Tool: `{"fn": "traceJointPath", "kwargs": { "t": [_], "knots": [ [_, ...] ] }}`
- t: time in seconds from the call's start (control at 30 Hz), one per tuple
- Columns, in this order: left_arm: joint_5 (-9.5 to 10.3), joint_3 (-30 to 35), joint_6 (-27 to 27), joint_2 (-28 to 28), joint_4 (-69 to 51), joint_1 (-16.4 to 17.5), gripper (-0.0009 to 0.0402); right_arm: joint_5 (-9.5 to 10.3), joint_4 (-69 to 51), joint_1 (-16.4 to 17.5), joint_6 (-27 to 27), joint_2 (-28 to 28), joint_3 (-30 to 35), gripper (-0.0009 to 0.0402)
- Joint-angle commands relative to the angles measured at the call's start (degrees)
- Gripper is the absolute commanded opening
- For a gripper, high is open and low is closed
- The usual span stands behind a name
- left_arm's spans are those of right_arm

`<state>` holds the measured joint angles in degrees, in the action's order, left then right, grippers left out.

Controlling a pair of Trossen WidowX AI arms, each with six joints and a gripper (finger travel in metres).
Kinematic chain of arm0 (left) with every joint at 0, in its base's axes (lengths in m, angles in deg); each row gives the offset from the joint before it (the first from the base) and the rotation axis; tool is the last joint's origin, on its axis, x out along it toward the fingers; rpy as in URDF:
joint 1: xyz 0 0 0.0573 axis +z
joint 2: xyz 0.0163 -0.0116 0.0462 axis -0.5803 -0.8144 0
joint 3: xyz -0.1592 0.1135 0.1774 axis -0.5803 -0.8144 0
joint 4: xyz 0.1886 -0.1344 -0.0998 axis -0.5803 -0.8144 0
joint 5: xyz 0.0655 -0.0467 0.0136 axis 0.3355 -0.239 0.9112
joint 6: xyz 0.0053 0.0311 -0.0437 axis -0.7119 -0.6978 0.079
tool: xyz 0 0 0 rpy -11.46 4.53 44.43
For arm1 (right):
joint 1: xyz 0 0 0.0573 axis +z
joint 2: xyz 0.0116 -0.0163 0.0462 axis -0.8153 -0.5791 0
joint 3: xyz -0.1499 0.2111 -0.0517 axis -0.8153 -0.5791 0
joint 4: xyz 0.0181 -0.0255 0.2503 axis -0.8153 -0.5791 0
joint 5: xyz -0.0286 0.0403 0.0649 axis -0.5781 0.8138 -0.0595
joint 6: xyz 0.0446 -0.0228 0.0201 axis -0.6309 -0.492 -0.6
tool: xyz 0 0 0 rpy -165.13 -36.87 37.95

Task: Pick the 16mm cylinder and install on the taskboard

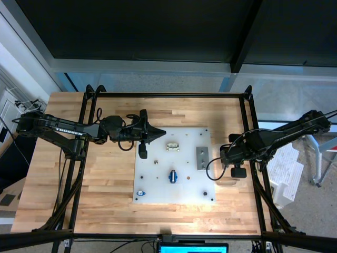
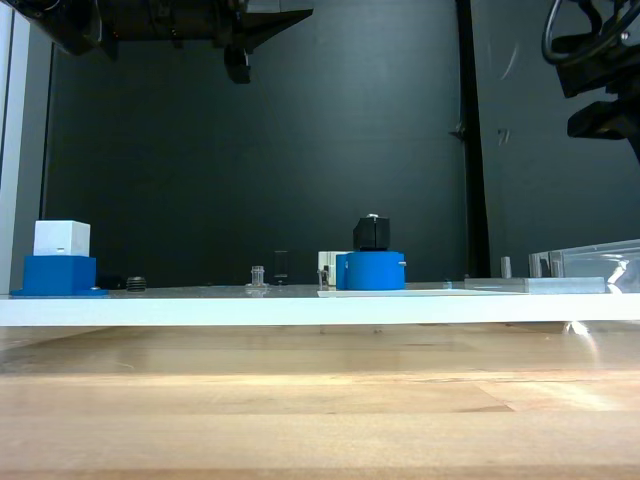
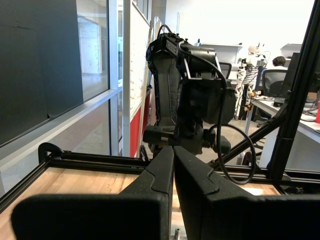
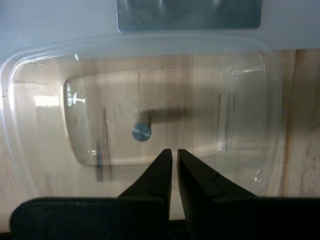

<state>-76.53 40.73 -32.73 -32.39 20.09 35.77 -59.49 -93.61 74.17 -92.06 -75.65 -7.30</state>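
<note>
Wood table [image 1: 105,200] shows broad margins round the taskboard [image 1: 158,184], with the left gripper [image 3: 173,148] held high and level over its 10 o'clock corner, fingers pressed together, and the right gripper [image 4: 174,151] pointing down over the tray [image 4: 250,55] at 3 o'clock, fingers closed to a slit, the cylinder [image 4: 141,131] upright just beyond them.
</note>
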Motion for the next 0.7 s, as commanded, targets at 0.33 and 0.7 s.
{"fn": "traceJointPath", "kwargs": {
  "t": [0.33, 0.7],
  "knots": [
    [0.00, 0.0, 0.0, 0.0, 0.0, 0.0, 0.0000, -0.59, 6.4, 0.3, 0.5, -2.2, -3.6, 0.0013],
    [0.00, 0.0, 0.0, 0.0, 0.0, 0.0, 0.0000, -1.31, 7.4, 0.5, 0.7, -2.2, -5.0, 0.0013]
  ]
}}
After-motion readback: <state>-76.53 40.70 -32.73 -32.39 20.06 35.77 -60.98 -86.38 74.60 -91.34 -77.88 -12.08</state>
